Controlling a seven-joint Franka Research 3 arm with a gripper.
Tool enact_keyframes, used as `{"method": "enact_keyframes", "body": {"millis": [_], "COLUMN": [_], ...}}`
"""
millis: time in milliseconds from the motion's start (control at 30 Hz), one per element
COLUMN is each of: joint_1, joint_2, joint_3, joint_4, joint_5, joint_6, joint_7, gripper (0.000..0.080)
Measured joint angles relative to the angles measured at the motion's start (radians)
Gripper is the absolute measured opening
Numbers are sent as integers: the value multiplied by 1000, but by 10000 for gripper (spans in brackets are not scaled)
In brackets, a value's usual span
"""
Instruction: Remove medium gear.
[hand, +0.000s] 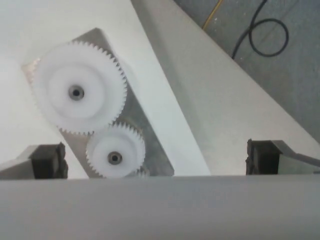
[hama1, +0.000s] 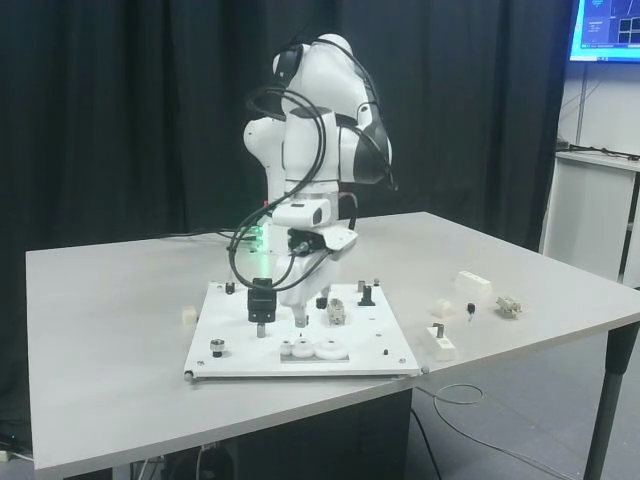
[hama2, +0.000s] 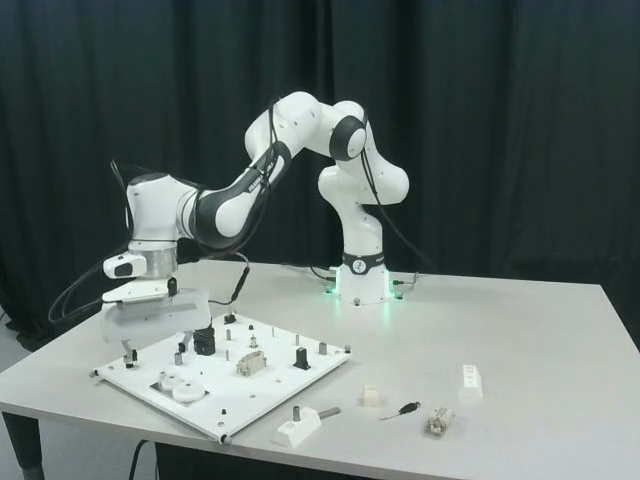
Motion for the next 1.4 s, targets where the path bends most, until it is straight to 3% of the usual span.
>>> {"method": "enact_keyframes", "body": {"millis": [667, 1400], "joint_1": [1, 1], "joint_2": [-7, -7], "joint_3": [-8, -10], "joint_4": [106, 168], "joint_5": [-41, -71], "joint_6": [-125, -186], "joint_7": [73, 119], "gripper": [800, 800]}}
